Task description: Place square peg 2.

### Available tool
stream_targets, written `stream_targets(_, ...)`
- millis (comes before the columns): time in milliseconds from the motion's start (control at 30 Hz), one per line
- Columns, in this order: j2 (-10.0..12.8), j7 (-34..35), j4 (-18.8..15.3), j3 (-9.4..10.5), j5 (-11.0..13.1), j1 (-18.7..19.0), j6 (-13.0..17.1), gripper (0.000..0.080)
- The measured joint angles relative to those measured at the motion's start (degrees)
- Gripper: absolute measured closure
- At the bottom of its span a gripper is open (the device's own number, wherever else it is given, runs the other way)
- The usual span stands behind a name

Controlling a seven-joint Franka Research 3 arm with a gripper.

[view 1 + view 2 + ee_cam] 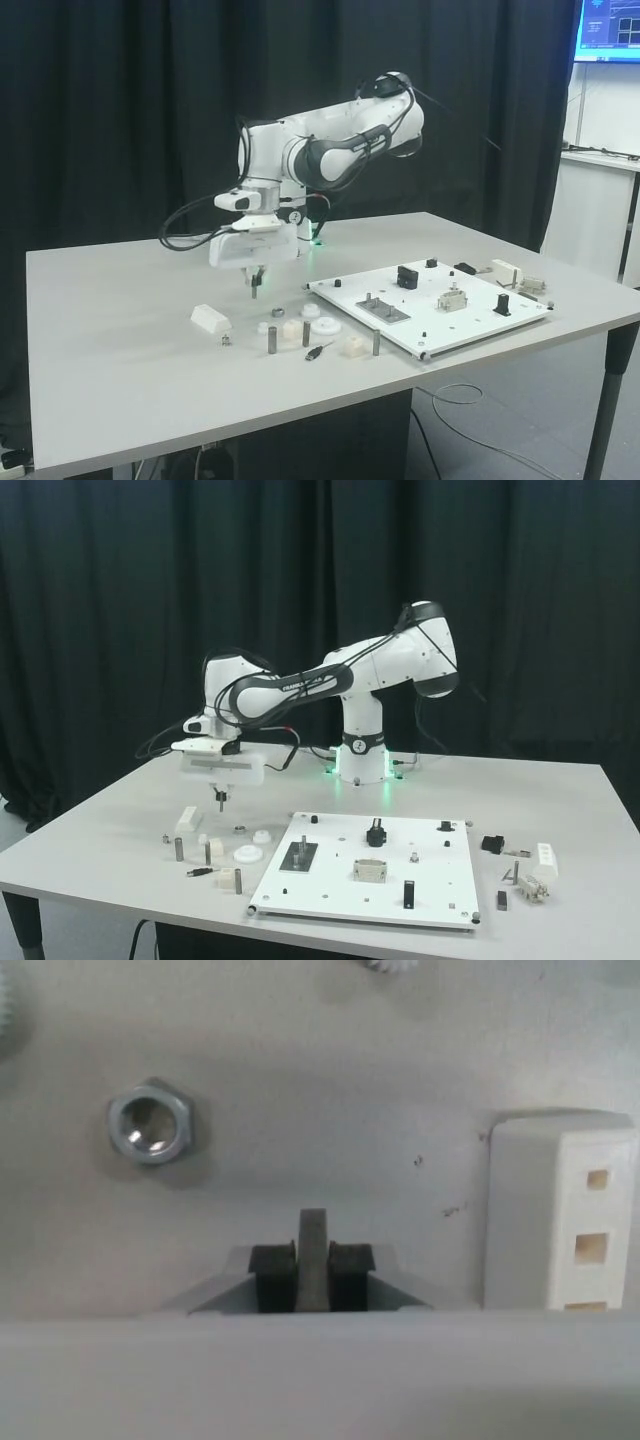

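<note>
My gripper (312,1278) is shut on a slim grey square peg (312,1245), which stands upright between the black fingers (270,1272). In the first room view the gripper (256,284) hangs a little above the grey table, left of the white board (455,325), with the peg (255,290) pointing down. The second room view shows the gripper (221,799) in the same place, over the table beyond the loose parts. Under the gripper lie a metal hex nut (151,1125) and a white block (560,1210) with square holes.
Several loose pegs and white gears (300,335) lie on the table between the gripper and the board's near corner. The white block (211,318) sits to their left. The board (330,890) carries small black and metal fixtures (375,833). More small parts (530,865) rest past its far side.
</note>
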Motion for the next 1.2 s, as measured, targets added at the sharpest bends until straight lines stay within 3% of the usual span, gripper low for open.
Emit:
stream_targets(233, 0.74, -0.79, 1.65, 1.91, 1.65, -2.34, -0.03, 0.0738)
stream_targets(633, 1.17, -0.79, 5.34, 4.75, 1.76, -6.15, -0.03, 0.0738)
stream_targets(1200, 1.25, -1.71, 7.09, 5.82, 1.69, -8.49, -0.55, 0.0738)
